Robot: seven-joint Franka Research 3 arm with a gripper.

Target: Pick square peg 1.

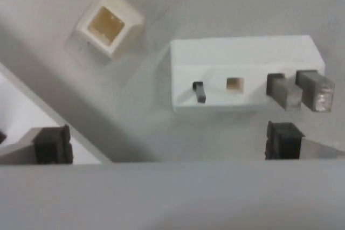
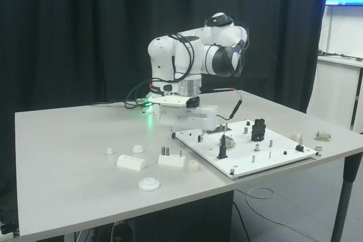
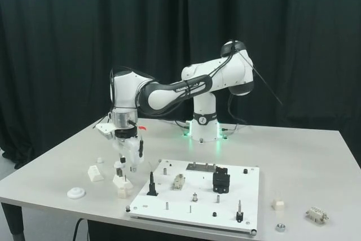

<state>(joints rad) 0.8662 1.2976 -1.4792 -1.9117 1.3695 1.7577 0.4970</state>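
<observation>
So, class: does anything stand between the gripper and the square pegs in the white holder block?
Nothing visible does. The gripper hangs open above the white holder block, and the grey square pegs standing in it are uncovered.

A white robot arm (image 2: 195, 49) stands bolted at the back of a grey tabletop (image 2: 62, 145), bent forward and low, with black curtains behind it. Its tool (image 2: 184, 118) hangs just above the back corner of a white board (image 2: 244, 160) that carries several small black and grey parts. In front of the tool, on the tabletop, sits a white block (image 2: 171, 160) with thin pegs (image 2: 165, 151) standing up in it. Another white block (image 2: 131, 162) lies just beside it, and a white disc (image 2: 149, 184) lies nearer the front edge.
</observation>
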